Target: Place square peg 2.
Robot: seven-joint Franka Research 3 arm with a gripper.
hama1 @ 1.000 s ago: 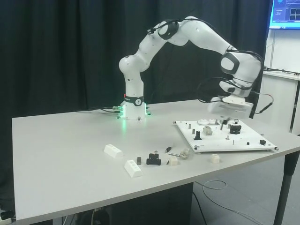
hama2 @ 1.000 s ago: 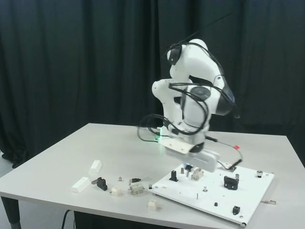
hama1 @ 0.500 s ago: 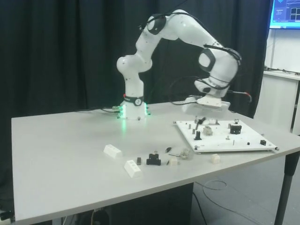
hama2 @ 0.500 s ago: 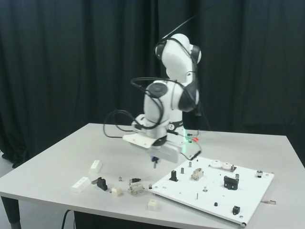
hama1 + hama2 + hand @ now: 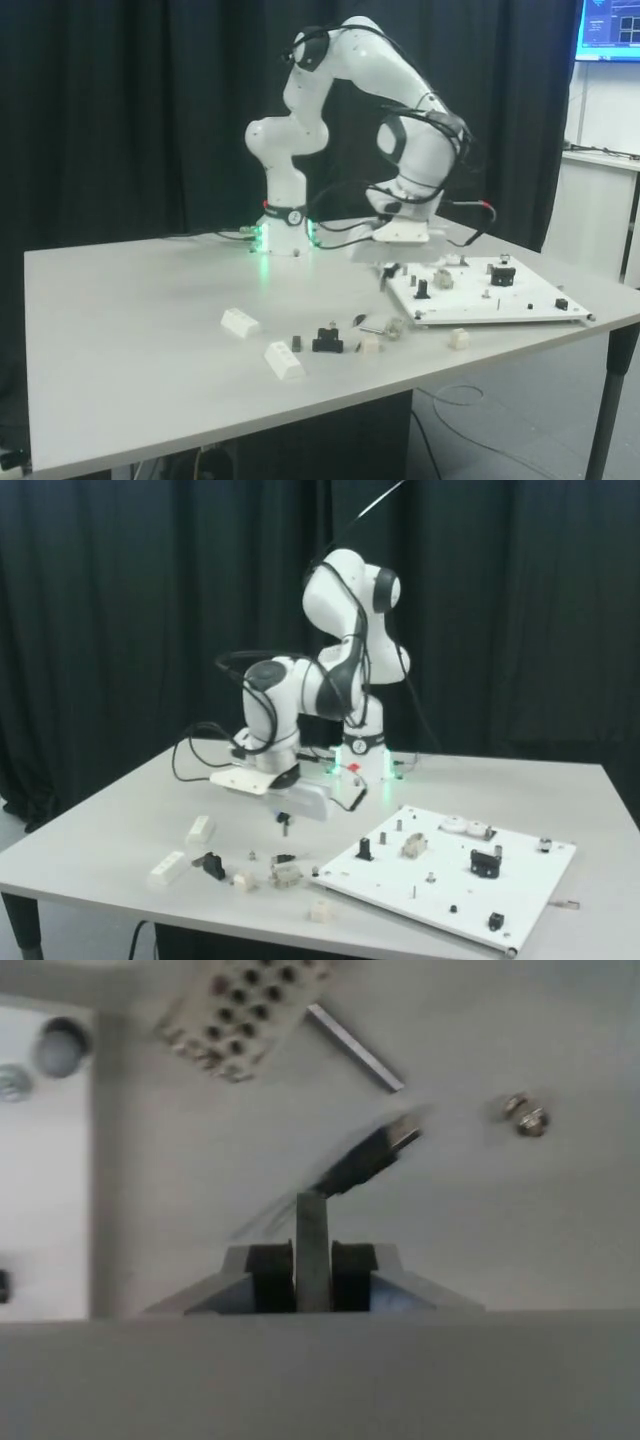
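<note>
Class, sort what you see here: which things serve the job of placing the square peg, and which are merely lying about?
In the job:
- slim grey square peg, held upright
- gripper, fingers shut on it
- white assembly board

Lying about:
- white perforated connector block
- black-cabled plug
- thin grey metal rod
- small metal nut
- two white rectangular blocks

Your white arm (image 5: 330,60) arches over; its end effector (image 5: 312,1222), mid-frame in both room views, clamps a slim peg (image 5: 311,1250).
</note>
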